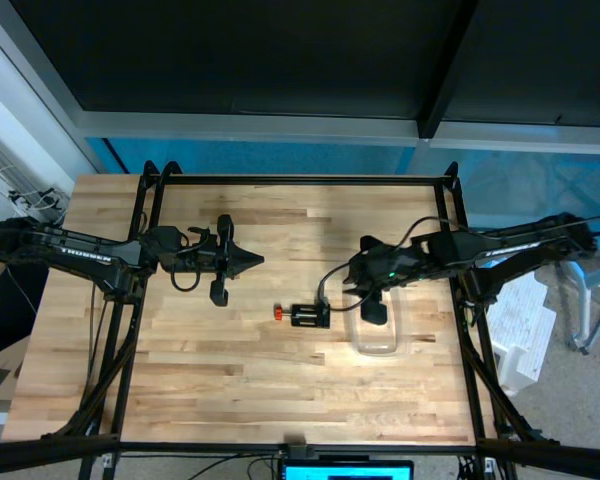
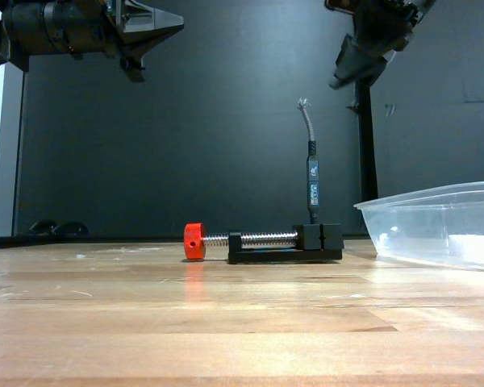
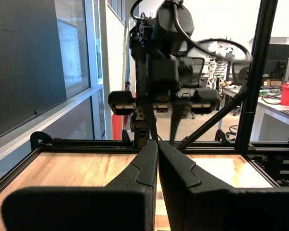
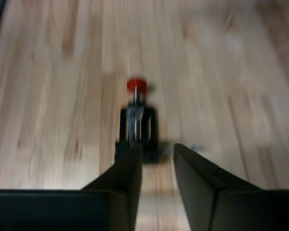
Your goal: Pick the usb-c connector and install on the hub
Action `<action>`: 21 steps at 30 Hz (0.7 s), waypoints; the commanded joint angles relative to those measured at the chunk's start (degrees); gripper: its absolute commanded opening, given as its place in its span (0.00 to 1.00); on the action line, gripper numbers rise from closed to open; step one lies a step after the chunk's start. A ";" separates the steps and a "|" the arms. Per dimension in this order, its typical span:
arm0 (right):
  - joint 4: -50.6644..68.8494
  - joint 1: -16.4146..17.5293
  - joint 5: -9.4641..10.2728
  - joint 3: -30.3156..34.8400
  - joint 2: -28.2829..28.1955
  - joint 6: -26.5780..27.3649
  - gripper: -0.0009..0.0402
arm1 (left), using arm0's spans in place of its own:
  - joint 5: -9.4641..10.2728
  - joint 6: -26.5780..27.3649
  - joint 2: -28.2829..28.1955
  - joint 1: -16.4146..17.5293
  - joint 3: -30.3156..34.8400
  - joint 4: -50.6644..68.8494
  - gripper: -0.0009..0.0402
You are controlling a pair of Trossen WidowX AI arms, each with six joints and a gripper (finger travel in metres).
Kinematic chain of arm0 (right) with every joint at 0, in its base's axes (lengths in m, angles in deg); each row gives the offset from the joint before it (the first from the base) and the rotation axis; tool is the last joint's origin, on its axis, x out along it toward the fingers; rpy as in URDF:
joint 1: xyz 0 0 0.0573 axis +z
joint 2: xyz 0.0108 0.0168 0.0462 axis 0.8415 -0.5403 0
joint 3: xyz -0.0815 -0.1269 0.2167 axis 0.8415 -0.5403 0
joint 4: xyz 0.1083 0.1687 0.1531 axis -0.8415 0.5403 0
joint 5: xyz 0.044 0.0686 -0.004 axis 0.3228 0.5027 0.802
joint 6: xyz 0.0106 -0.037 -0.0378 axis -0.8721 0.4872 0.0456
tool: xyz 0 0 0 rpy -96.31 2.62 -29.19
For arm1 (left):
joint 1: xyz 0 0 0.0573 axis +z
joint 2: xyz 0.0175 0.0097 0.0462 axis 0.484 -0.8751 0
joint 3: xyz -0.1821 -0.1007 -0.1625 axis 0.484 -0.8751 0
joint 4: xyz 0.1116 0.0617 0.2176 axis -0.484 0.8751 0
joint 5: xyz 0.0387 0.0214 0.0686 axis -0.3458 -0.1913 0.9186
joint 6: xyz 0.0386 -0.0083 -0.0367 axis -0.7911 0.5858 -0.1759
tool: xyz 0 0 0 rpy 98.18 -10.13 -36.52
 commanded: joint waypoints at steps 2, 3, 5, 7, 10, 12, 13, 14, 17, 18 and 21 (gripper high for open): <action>-8.59 -1.18 0.02 -4.76 4.79 2.64 0.06 | -0.02 0.00 0.00 0.00 0.02 0.00 0.02; -10.45 -1.40 0.04 -5.79 5.86 3.21 0.03 | -0.02 0.00 0.00 0.02 0.02 0.00 0.02; -13.94 -1.86 0.02 -7.74 7.91 4.42 0.02 | -0.02 0.00 0.00 0.00 0.02 0.00 0.02; -17.40 -2.67 0.04 -9.62 10.01 5.14 0.04 | -0.02 0.00 0.00 0.02 0.02 0.00 0.02; -22.18 -4.11 0.20 -12.00 12.59 6.29 0.03 | -0.02 0.00 0.00 0.02 0.02 0.00 0.02; -25.35 -4.74 0.31 -13.53 14.32 7.54 0.02 | -0.02 0.00 0.00 0.00 0.02 0.00 0.02; -26.84 -4.98 0.31 -14.23 15.08 8.20 0.02 | -0.02 0.00 0.00 0.02 0.02 0.00 0.02; -28.37 -5.14 0.31 -14.97 15.85 8.57 0.03 | -0.02 0.00 0.00 0.00 0.02 0.00 0.02; -33.68 -5.35 0.24 -17.59 17.90 9.25 0.02 | -0.02 0.00 0.00 0.00 0.02 0.00 0.02; -35.34 -5.40 0.17 -18.62 18.58 9.49 0.02 | -0.02 0.00 0.00 0.00 0.02 0.00 0.02; -40.39 -5.49 0.24 -21.57 20.52 9.53 0.02 | -0.02 0.00 0.00 0.00 0.02 0.00 0.02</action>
